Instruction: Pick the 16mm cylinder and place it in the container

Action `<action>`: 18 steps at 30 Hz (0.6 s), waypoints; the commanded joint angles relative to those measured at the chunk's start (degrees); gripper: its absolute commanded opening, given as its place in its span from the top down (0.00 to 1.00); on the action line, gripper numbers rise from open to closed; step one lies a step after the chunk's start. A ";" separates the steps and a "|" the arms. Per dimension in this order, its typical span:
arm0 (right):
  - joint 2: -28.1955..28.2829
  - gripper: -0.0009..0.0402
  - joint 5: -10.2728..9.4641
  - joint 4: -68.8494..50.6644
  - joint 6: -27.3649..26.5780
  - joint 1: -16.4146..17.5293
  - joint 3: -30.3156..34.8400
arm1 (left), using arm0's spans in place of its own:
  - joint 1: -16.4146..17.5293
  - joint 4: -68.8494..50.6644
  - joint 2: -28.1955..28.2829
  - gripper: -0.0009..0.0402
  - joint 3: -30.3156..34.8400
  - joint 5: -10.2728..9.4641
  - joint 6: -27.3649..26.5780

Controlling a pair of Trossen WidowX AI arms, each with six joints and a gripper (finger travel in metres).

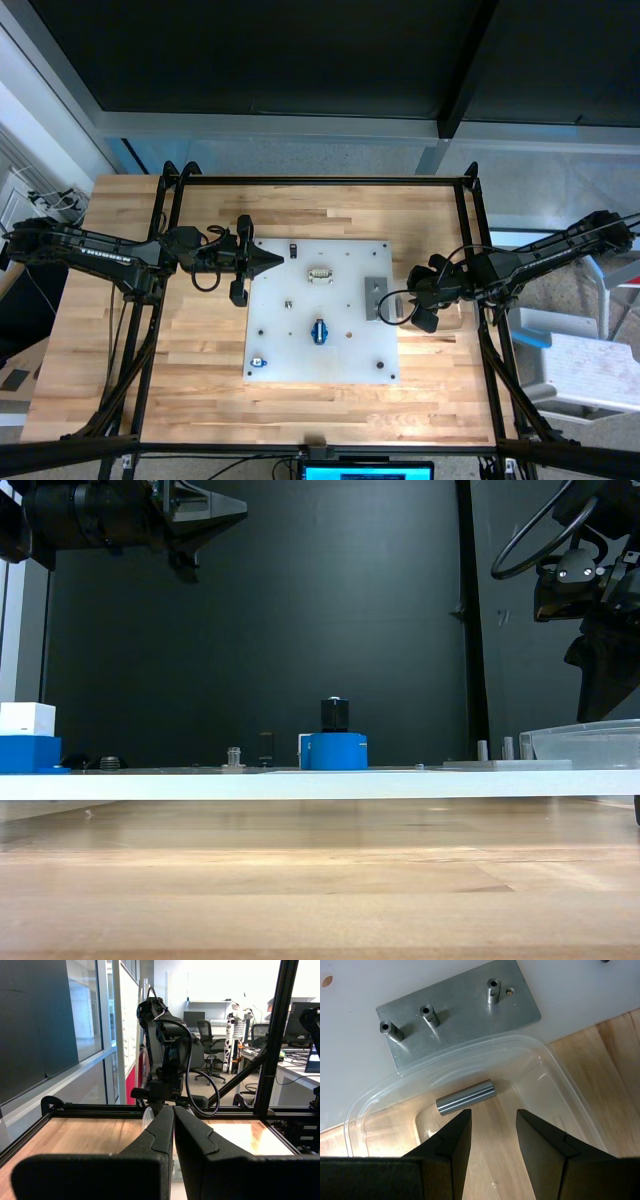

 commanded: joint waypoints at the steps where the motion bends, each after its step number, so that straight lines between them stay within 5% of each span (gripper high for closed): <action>1: 0.02 0.68 -0.02 0.02 -0.02 0.00 0.07 | 0.00 0.00 0.00 0.98 0.02 0.02 0.00; 18: 0.02 0.68 0.00 0.09 1.33 0.00 0.07 | 0.00 0.00 0.00 0.98 0.02 0.02 0.02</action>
